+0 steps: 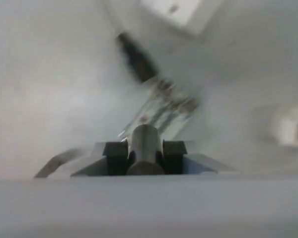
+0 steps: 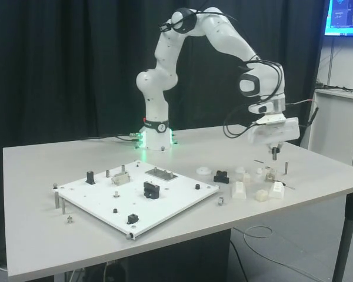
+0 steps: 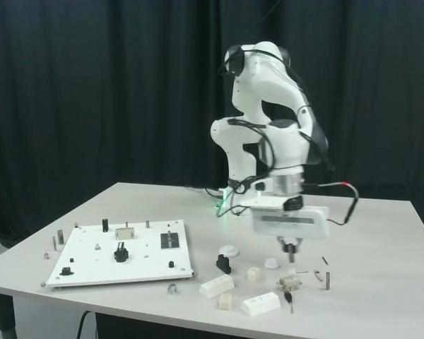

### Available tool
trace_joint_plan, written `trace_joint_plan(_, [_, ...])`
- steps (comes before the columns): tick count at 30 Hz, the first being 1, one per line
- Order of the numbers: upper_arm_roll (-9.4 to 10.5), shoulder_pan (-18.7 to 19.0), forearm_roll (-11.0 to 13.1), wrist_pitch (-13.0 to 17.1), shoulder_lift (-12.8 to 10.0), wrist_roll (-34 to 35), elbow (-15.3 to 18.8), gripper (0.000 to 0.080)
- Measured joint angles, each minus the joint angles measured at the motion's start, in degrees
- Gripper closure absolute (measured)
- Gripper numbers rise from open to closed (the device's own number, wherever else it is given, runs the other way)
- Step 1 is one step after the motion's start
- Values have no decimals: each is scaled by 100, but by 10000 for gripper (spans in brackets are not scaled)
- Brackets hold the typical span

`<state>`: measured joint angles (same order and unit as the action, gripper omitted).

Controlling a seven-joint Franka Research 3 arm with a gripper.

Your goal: Place round peg 4.

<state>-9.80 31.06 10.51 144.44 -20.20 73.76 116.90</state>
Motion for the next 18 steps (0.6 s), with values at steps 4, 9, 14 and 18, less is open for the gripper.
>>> trace_joint_plan(4, [-2,260,-17,-40,-59,337,-33,657])
trace_joint_plan(9, [-2,554,-84,-93,-128,763,-65,657])
trace_joint_plan(14, [-2,814,-136,-109,-207,1130,-83,657])
trace_joint_plan(18, [-2,1007,-158,-114,-278,1362,-95,657])
